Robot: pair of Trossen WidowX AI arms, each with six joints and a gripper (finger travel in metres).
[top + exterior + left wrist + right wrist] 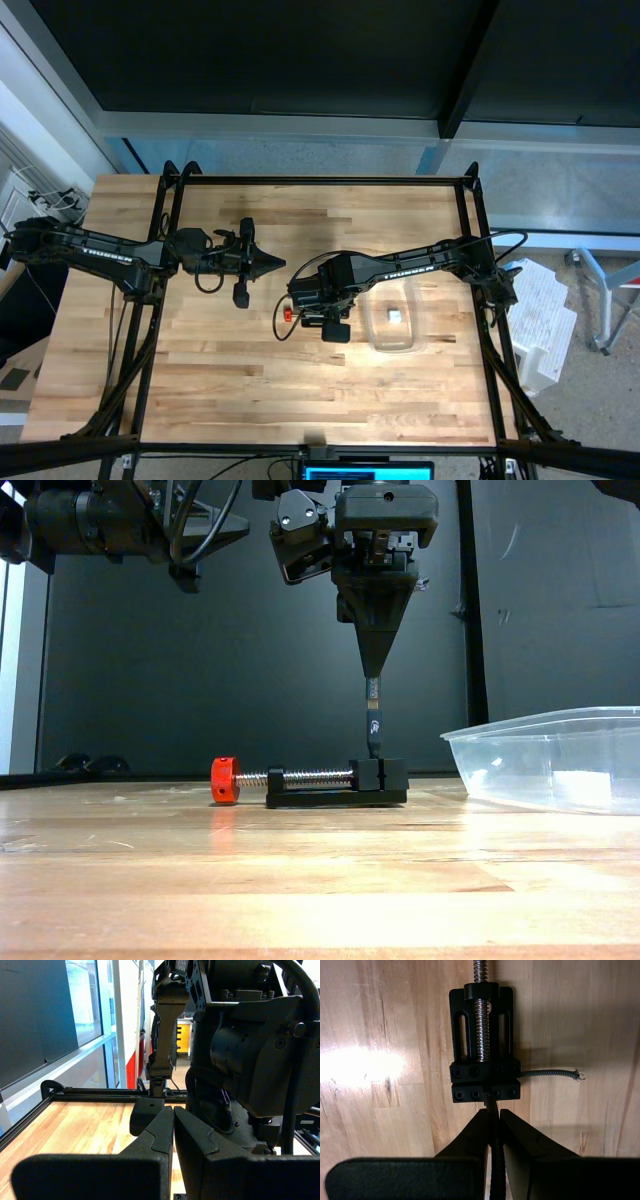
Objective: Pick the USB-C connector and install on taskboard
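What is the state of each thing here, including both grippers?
right gripper: shut on USB-C connector, above taskboard.
USB-C connector: upright, lower tip at taskboard's slot.
taskboard: flat on table, screw exposed.
left gripper: shut, empty, raised aside.
clear tray: on table, holding white block.

The low camera sits at counter [300, 880] height on the near edge, looking level and close at the taskboard [335, 785] and tray [560, 755]. The high camera hangs above that edge, looking down and away from farther off. It shares both, with the tray at 3 o'clock of the taskboard and the left end effector [279, 262] at 10 o'clock. The right wrist camera looks straight down along the right end effector [493, 1112], which pinches the connector [491, 1105] very near the taskboard. The left wrist camera looks level along its pressed-together fingers toward the right arm.
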